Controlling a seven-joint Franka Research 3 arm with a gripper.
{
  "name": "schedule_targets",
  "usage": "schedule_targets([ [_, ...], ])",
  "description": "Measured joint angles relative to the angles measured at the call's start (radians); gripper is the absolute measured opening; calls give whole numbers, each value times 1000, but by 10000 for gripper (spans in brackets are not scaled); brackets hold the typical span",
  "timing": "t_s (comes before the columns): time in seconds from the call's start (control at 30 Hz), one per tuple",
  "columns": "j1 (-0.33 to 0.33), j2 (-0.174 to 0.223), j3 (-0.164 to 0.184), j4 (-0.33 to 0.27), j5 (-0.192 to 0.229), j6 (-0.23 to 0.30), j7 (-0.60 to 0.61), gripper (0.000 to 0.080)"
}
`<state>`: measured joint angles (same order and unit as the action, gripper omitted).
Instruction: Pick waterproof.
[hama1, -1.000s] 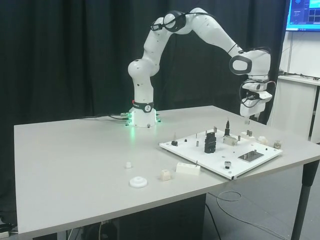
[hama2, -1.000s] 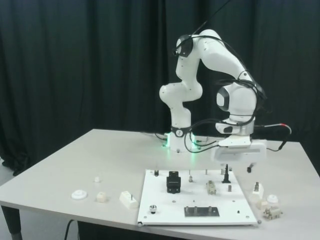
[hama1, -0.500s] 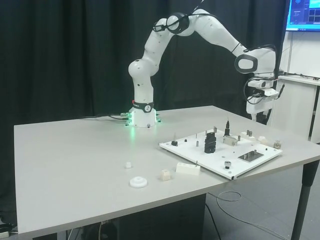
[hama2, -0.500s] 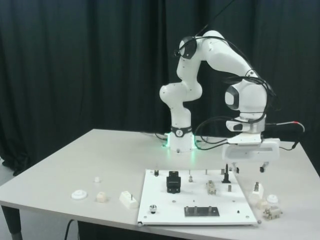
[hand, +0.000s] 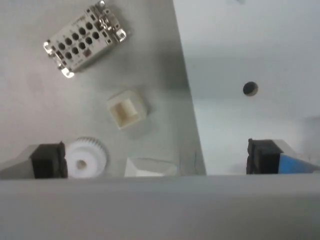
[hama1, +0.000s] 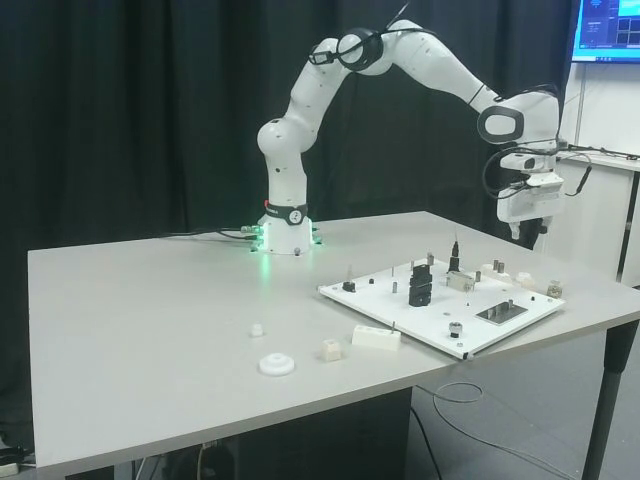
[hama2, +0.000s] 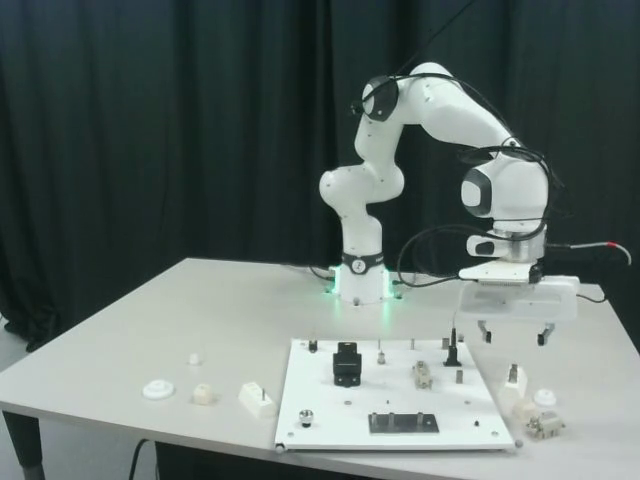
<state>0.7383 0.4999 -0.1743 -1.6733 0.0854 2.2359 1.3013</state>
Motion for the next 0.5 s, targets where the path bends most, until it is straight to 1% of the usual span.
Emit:
schedule_targets([
  [0.27,4,29,-3,31,-39,1,-1,800],
  [0.4,4,53,-6,51,-40,6,5,800],
  [0.5,4,74,-10,68,-38,13,55,800],
])
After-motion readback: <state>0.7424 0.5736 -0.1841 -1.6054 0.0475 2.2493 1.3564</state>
